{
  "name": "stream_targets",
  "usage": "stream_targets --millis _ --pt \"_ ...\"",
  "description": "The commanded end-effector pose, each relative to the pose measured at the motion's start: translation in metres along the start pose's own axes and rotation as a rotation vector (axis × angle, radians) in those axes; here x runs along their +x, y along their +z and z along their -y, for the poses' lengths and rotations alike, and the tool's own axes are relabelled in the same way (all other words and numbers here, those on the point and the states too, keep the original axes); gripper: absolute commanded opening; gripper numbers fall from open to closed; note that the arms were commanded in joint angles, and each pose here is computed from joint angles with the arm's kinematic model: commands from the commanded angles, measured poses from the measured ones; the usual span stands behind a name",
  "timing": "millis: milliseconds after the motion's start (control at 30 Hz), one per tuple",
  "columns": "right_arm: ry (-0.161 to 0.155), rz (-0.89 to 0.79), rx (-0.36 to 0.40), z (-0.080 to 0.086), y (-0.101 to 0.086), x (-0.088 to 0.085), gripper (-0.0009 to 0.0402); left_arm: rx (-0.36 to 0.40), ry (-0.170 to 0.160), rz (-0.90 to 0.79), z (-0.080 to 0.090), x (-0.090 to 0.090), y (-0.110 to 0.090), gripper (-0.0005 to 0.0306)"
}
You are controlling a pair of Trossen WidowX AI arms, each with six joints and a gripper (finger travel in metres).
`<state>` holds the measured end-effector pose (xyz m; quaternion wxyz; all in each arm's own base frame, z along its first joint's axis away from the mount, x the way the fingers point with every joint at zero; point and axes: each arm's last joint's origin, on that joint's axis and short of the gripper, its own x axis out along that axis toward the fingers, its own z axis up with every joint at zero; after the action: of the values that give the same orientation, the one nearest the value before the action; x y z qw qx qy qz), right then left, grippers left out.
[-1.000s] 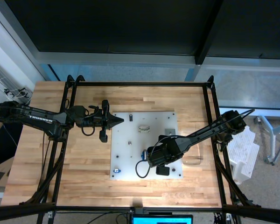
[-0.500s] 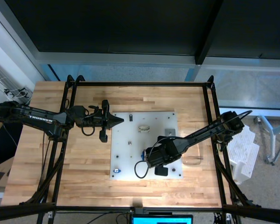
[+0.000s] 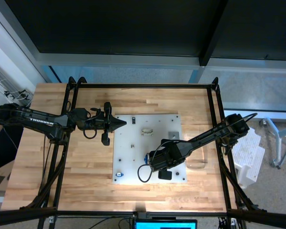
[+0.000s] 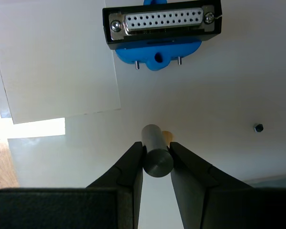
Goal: Pick the 16mm cylinder and install on the taskboard
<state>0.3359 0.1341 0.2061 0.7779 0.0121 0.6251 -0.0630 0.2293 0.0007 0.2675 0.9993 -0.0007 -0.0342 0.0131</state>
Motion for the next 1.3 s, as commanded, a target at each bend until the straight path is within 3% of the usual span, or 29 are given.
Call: stream_targets --millis 33,1300 --pt "-0.003 -0.007 0.0 0.0004 -0.0013 0.0012 0.0008 0.0 0.0 0.0 0.0 0.0 0.0001 0.0" --pt "-0.011 -0.022 -0.004 0.0012 -0.0028 0.0012 0.0008 0.0 0.0 0.0 -0.0001 0.0 0.0001 0.0"
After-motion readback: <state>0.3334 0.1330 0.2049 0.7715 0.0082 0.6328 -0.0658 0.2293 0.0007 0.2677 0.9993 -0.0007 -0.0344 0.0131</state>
